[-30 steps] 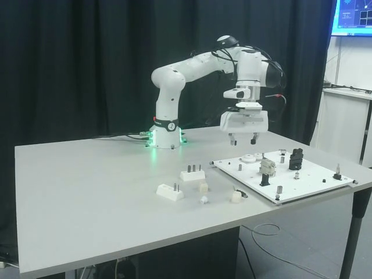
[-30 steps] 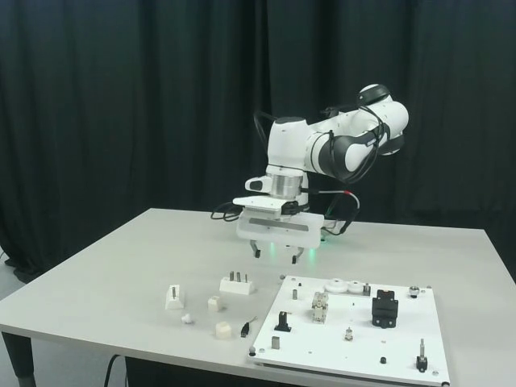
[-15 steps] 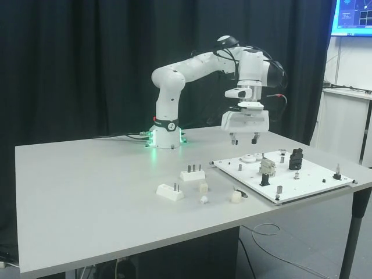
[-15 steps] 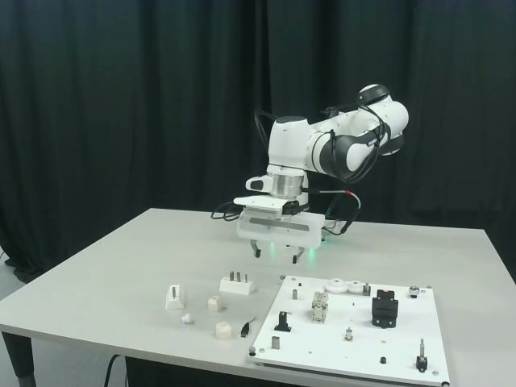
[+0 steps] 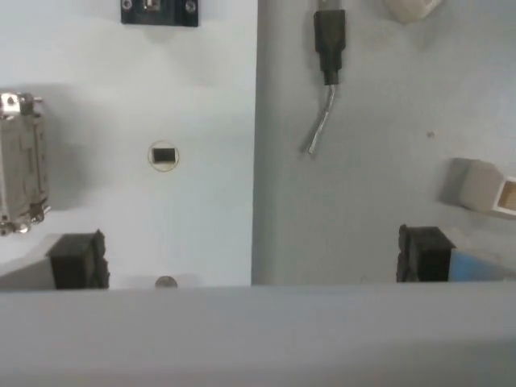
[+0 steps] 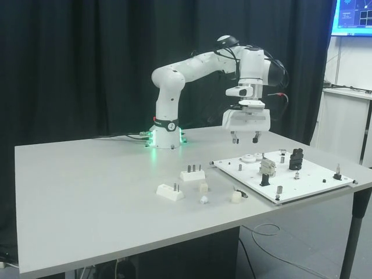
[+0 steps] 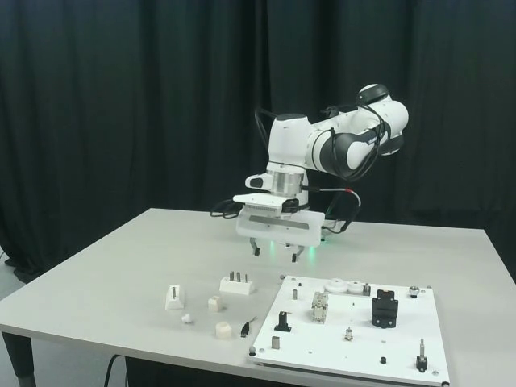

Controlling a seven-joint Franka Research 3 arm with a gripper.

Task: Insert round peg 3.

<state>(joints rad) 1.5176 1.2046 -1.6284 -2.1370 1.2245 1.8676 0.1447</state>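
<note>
My gripper (image 6: 243, 139) (image 7: 276, 252) hangs open and empty well above the table, over the near-left corner of the white assembly board (image 6: 308, 177) (image 7: 339, 355). In the wrist view both black fingertips (image 5: 76, 258) stand wide apart, one over the board (image 5: 161, 81), the other over the grey table. Two white holder blocks with upright pegs stand on the table left of the board: one with several pegs (image 6: 193, 173) (image 7: 237, 283), one with a single peg (image 6: 170, 190) (image 7: 173, 297). I cannot tell which peg is round peg 3.
Small white blocks (image 6: 203, 187) (image 6: 236, 197) (image 5: 484, 185) and a black cable plug (image 5: 329, 40) (image 6: 239, 192) lie beside the board's edge. The board carries black fixtures (image 7: 384, 308), a grey connector (image 5: 20, 173) and a small round socket (image 5: 164, 155). The arm's base (image 6: 164, 136) glows green.
The gripper has risen a little and drifted slightly toward the board. Its fingers stay open and nothing on the table has moved.
</note>
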